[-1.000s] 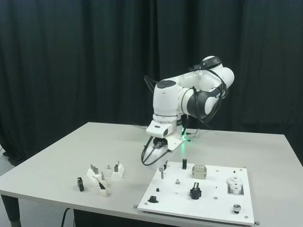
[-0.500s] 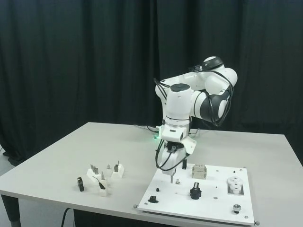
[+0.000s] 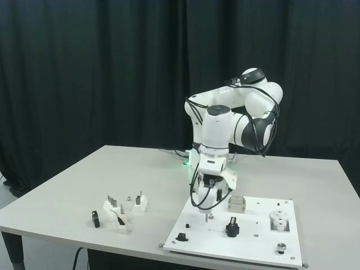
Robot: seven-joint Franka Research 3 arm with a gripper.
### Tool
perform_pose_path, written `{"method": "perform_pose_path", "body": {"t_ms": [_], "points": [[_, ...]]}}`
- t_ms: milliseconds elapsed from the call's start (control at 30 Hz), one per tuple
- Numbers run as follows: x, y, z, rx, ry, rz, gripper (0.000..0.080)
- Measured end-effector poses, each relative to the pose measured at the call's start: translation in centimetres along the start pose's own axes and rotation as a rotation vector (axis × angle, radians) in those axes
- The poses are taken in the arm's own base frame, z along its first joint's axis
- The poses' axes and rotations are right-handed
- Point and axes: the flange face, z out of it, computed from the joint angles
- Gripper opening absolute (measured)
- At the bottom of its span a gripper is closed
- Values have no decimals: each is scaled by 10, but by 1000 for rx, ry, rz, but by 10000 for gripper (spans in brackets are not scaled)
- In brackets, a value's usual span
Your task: Insert square peg 2.
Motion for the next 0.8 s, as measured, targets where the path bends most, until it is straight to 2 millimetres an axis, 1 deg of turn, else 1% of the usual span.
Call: {"method": "perform_pose_path", "body": {"t_ms": [267, 800], "points": [[2, -3, 7, 7, -2, -7, 67], [5, -6, 13, 14, 6, 26, 67]]}}
